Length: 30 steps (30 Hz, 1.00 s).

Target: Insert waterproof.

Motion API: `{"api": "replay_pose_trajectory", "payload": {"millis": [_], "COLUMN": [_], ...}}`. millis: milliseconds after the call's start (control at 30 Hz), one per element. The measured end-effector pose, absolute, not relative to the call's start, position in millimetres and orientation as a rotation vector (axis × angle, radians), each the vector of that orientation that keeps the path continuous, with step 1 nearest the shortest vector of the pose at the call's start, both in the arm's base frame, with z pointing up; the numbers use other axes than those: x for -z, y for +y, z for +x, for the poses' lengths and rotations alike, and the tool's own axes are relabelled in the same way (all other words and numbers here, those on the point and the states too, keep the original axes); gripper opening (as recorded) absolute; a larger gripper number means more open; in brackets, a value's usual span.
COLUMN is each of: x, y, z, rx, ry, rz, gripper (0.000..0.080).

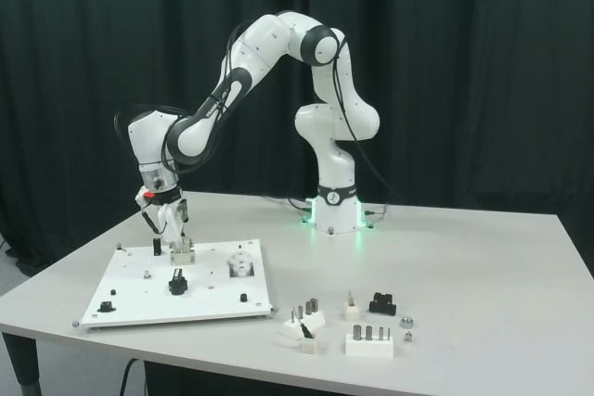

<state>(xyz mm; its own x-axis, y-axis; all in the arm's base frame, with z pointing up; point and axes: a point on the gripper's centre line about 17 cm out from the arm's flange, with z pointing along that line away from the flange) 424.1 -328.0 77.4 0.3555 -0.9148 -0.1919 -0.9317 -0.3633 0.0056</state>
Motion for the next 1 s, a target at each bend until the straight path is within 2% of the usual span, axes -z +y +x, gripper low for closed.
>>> {"api": "replay_pose_trajectory", "payload": {"millis": [1000], "x": [-76.9], "y": [-327.3], "z": [423.2], "rx": [-0.262], "ry": [1.761], "rz": [-2.468], "gripper": [0.0308]}}
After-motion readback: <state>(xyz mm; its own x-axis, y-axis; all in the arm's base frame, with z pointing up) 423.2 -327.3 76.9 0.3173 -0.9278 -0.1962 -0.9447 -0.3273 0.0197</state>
